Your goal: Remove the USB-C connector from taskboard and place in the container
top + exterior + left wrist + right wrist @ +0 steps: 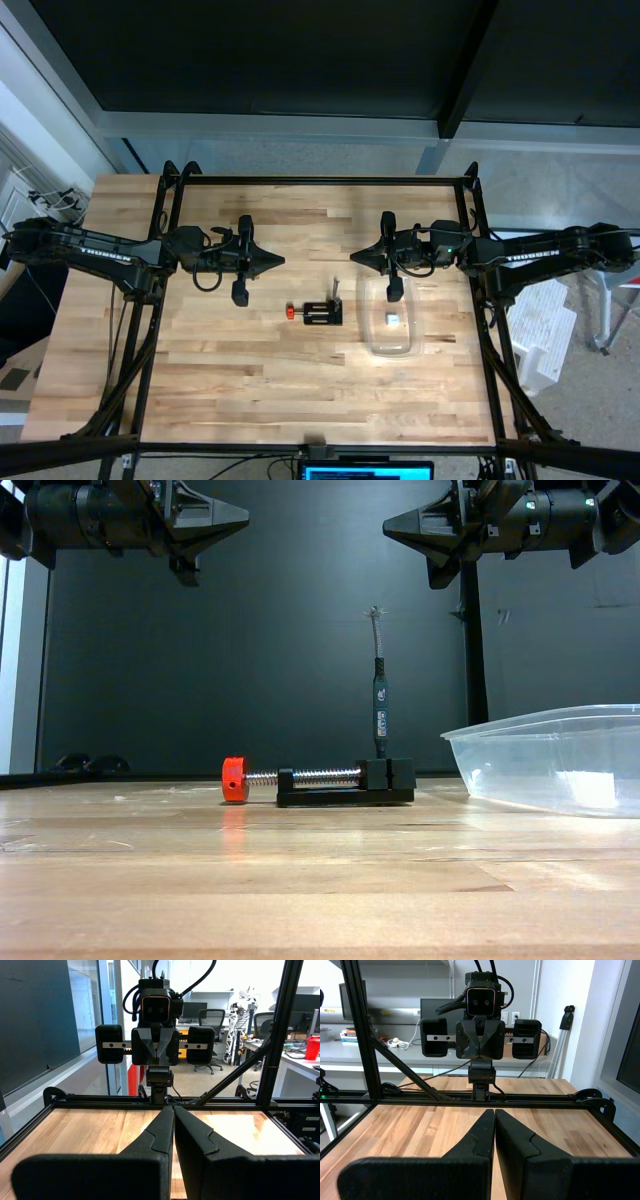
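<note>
The taskboard, a small black vise with a red-orange knob, lies mid-table. The USB-C connector stands upright in its jaw block, a thin dark stick with a silvery tip; in the high view the connector rises from the vise's right end. The clear container sits just right of the vise, holding a small white piece. My left gripper hovers high, left of the vise, shut and empty. My right gripper hovers high over the container's far end, shut and empty.
A black metal frame borders the wooden table's back and sides. Each wrist view shows the opposite arm: the right arm and the left arm. A laptop edge sits at the near edge.
</note>
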